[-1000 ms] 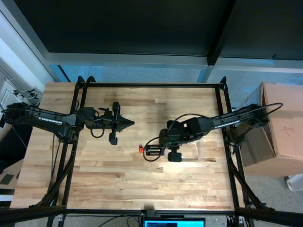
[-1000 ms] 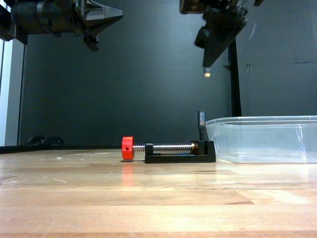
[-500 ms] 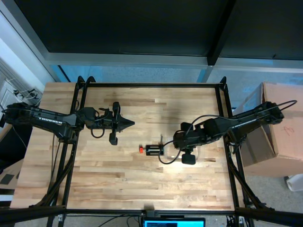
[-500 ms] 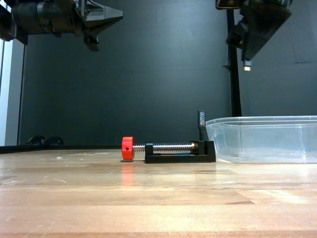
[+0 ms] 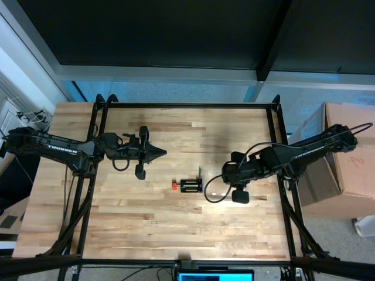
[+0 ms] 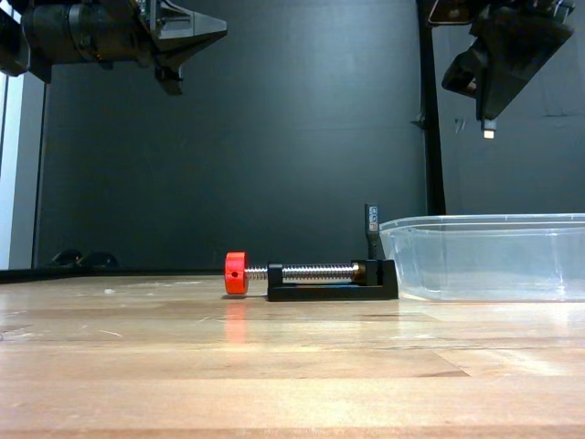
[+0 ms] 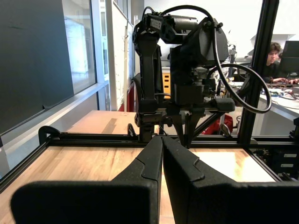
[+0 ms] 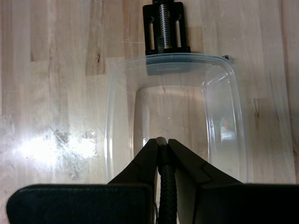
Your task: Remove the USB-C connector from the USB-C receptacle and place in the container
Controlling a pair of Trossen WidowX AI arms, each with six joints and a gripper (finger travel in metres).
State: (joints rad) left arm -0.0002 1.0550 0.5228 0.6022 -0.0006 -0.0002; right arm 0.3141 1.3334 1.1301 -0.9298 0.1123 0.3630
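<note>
1. Right gripper (image 8: 161, 143): clamped on the USB-C connector (image 6: 488, 133), held high over the clear plastic container (image 6: 484, 261) (plug end down), clear of its seat.
2. USB-C receptacle (image 6: 371, 222): upright in the black screw clamp (image 6: 315, 274), just beside the container's wall.
3. Left gripper (image 7: 162, 142): fingers pressed together, raised above the wooden table (image 5: 146, 222), well apart from the clamp.

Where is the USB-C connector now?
In the low view the USB-C connector hangs in the right claw, high over the clear container, right of the clamp; the left claw hovers shut, high at left.
</note>
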